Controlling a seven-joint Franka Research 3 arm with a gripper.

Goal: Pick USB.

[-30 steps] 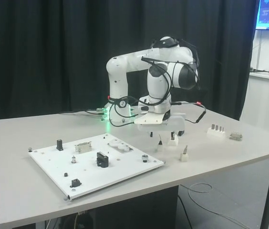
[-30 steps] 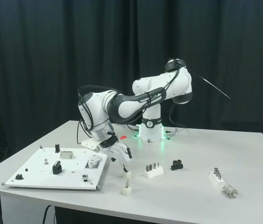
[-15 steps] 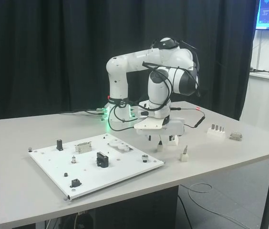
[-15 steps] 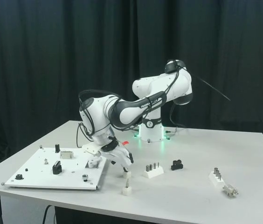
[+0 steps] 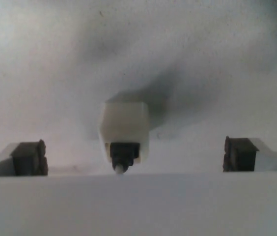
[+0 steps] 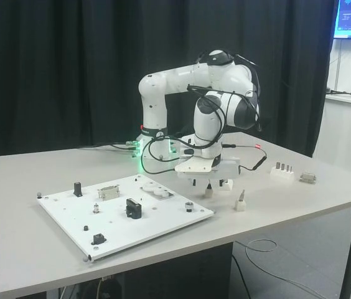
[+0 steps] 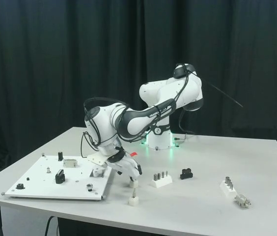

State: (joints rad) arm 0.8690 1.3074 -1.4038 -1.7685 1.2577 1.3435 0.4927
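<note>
While we hover low over the USB (image 5: 125,158) in its white holder (image 5: 124,124) on the worktop (image 6: 300,199) | hand (image 5: 133,156) open, fingers (image 5: 29,157) straddling plug | centre, descend straight, then close.

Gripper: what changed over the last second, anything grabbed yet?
The gripper came down and swung in over the small white holder with the plug standing in it; it now sits between the open fingers, not gripped. The second holder, the white board and the parts further along the table stayed put.
</note>
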